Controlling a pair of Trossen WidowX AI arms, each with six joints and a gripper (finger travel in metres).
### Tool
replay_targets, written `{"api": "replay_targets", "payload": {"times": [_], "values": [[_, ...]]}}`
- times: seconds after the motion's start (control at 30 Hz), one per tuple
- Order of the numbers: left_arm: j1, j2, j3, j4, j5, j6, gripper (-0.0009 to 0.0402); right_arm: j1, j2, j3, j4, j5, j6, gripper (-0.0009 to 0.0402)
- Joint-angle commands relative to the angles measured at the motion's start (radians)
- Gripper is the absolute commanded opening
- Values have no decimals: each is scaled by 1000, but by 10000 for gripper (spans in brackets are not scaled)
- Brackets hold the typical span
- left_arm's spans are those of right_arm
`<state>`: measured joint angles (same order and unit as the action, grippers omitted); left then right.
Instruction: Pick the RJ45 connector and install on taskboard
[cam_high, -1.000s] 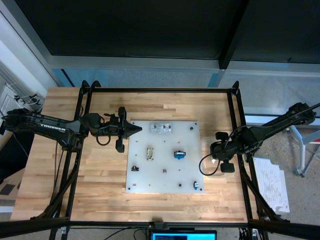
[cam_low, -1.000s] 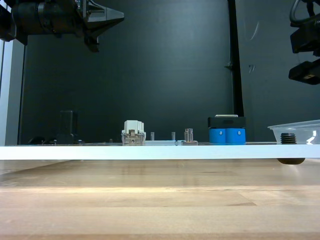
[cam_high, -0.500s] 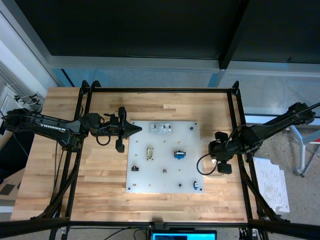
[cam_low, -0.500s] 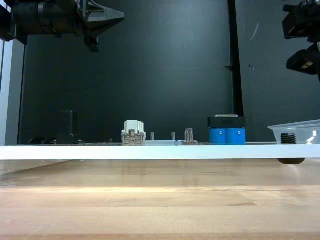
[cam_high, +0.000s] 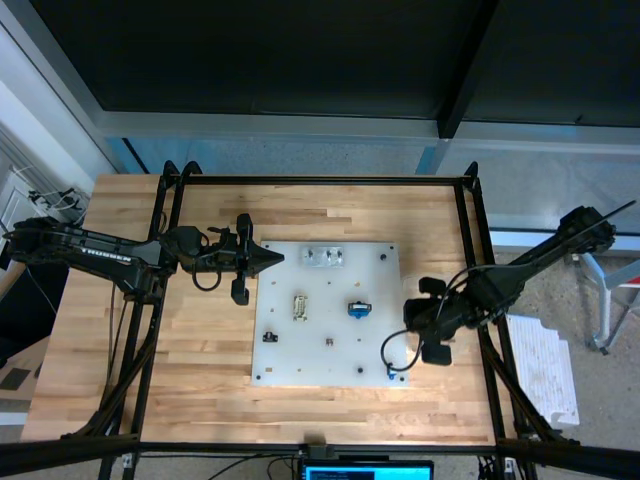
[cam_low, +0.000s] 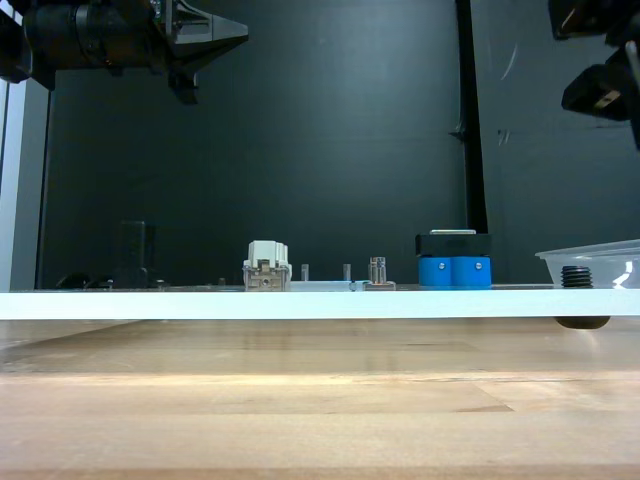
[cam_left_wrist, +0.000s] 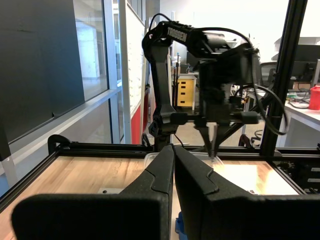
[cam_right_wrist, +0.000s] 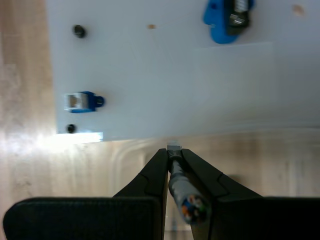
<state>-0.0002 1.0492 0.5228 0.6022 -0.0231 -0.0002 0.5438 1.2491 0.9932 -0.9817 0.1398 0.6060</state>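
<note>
The right gripper (cam_right_wrist: 173, 151) is hanging over the right edge of the taskboard (cam_high: 325, 335), toward its near corner, with its fingers (cam_right_wrist: 159, 172) narrowed onto a short grey cable stub (cam_right_wrist: 178, 186). They are pinching it just behind the RJ45 connector (cam_right_wrist: 173, 146) — the tiny whitish plug is poking out past the fingertips, pointing down at the line where the white plate meets the bench (cam_right_wrist: 22, 150). The cut end of the stub, facing the wrist camera, is showing coloured wire cores.

Below the plug, a blue fitting with a pale socket (cam_right_wrist: 80, 101) is sitting on the plate near its corner, well apart from the connector, and a second blue fitting (cam_right_wrist: 227, 15) is lying further across the board. In the high view the right gripper (cam_high: 418, 318) is reaching in beside the board's right edge. In the low view only part of it is showing, high above the plate.

The left gripper (cam_high: 272, 258) is hovering high over the far left corner of the taskboard, pointing inward — its fingers (cam_left_wrist: 160, 167) are pressing together with nothing between them. In the low view it (cam_low: 243, 36) is hanging well above the board's fittings.

A clear plastic tray (cam_low: 600, 258) is resting on the bench beside the board's right edge, with a small black part (cam_low: 576, 276) lying inside.
</note>
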Motion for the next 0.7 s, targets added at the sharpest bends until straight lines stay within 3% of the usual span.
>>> {"api": "replay_targets", "payload": {"times": [0.03,0.27,0.37,0.7], "values": [[0,0,0,0,0,0,0,32,51,36,0,2,19,2],[0,0,0,0,0,0,0,72,143,113,1,3,45,2],[0,0,0,0,0,0,0,84,177,145,2,27,48,2],[0,0,0,0,0,0,0,130,264,208,14,25,97,2]]}}
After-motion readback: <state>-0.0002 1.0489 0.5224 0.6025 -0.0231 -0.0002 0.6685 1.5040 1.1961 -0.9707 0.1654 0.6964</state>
